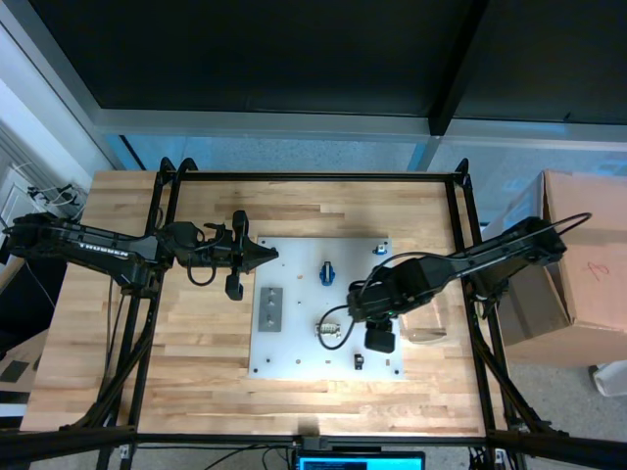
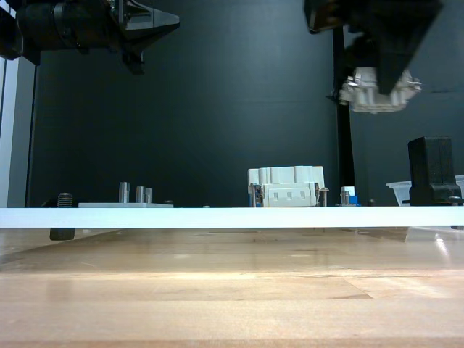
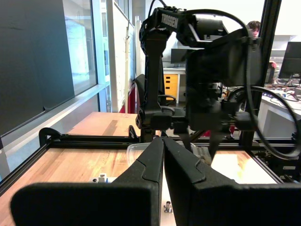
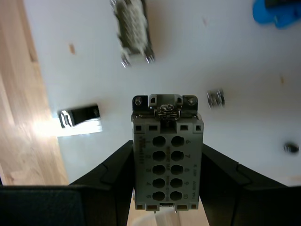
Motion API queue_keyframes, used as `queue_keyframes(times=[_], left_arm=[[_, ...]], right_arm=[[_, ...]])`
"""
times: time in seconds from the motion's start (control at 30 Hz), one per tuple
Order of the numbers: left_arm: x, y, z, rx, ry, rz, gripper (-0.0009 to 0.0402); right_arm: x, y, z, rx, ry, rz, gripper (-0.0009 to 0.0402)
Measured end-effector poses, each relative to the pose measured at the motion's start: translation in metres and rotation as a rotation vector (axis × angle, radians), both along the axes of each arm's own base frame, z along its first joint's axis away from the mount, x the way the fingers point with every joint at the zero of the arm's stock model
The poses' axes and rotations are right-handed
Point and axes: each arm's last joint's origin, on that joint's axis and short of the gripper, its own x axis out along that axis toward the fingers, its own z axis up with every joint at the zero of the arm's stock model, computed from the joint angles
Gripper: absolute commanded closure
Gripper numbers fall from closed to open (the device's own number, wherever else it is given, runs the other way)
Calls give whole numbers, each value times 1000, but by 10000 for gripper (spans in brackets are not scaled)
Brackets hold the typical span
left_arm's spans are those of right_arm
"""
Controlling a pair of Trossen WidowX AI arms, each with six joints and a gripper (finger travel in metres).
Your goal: Remove the HAN10E connector from the taskboard and place in the container
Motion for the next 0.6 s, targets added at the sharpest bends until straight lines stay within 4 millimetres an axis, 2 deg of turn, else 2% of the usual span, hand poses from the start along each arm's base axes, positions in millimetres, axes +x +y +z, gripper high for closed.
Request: queue_keyframes(times=[0.23,0.6], left_arm=[[0,0,0,0,0,0,393],[0,0,0,0,0,0,393]], right_arm=[[-32,-10,-6,10,-5,-42,378],[-68,-20,-9,34,-18,-102,378]])
